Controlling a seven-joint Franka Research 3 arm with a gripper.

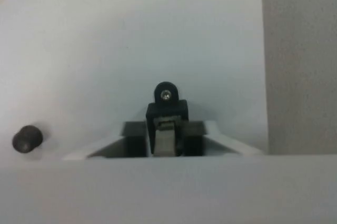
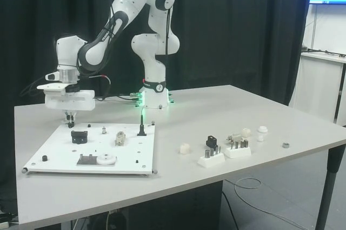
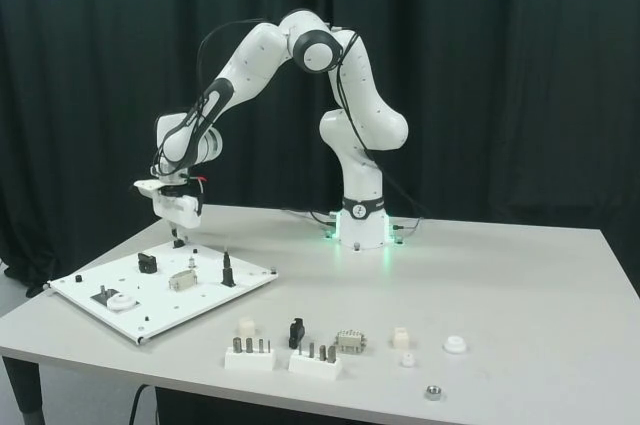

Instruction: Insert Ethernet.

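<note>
- One pincer (image 1: 167, 129) on the white arm (image 2: 116, 19), its fingers closed narrowly on a small black plug with a screw in its rounded end (image 1: 166, 103).
- The plug hangs just above the white square board (image 2: 92, 151), near the board's far edge, touching nothing that I can make out.
- A black block fixture (image 2: 80, 136) sits on the board close by.
- The board lies on the grey bench (image 2: 227, 127).
</note>
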